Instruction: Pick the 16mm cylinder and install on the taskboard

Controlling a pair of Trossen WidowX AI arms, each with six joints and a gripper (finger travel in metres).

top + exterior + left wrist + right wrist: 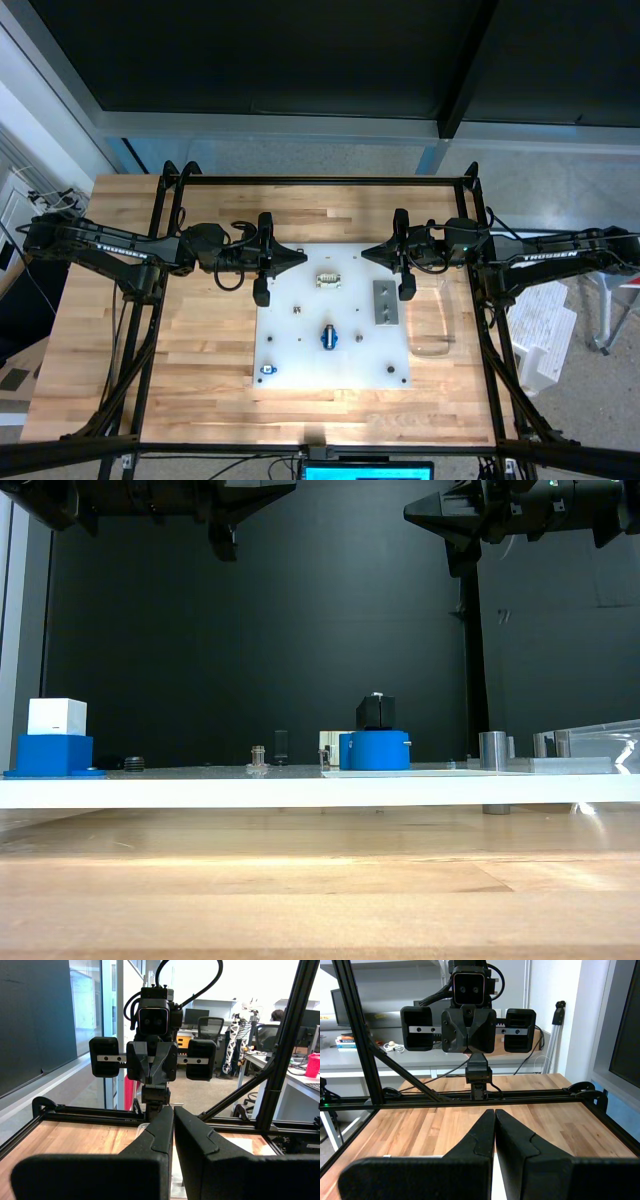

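The taskboard (300, 345) is a white square plate in the middle of the table, seen edge-on in the low view (250, 788). The 16mm cylinder (360, 340) is a small silvery-grey piece standing upright on the board (493, 750), just right of the blue fitting (328, 337). Both arms hover high above the board's far edge and point at each other. My left gripper (300, 257) is shut and empty (173, 1115). Facing it, my right gripper (368, 253) is also shut with nothing in it (495, 1115). Neither is near the cylinder.
On the board are a grey metal block (385, 301), a beige connector (327, 280) and a blue-and-white fitting (267, 371) at the near left corner. A clear plastic tray (437, 320) lies right of the board. A black frame (320, 181) surrounds the table.
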